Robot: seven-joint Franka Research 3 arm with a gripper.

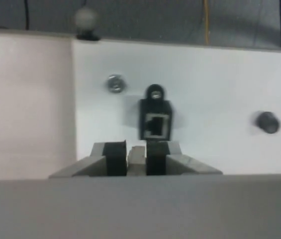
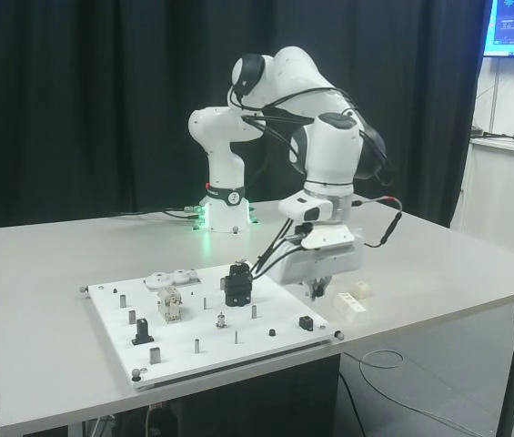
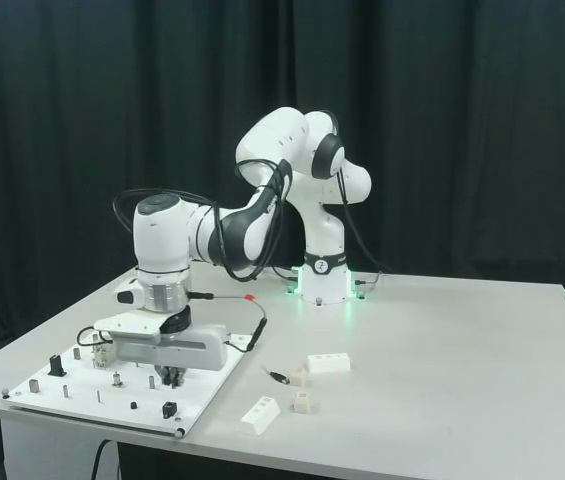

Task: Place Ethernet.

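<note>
Where the wrist view looks past the fingers point(image 1: 115, 158), their black pads are clenched on a small plug point(image 1: 137, 158), and the black socket point(image 1: 155, 118) sits on the white board point(image 1: 220, 89) just beyond the tips, not touching them. A screw point(image 1: 114, 83) and a black peg point(image 1: 267, 122) lie further out to either side.

From the first room view, the gripper point(image 2: 317, 289) hangs just above the board's point(image 2: 184, 360) near corner, the socket point(image 2: 306, 322) close beneath.

From the second room view, the gripper point(image 3: 170, 376) hovers over the board point(image 3: 62, 400), the socket point(image 3: 169, 408) just beside the fingertips; white blocks point(image 3: 260, 415) lie on the table point(image 3: 462, 380) well apart.
</note>
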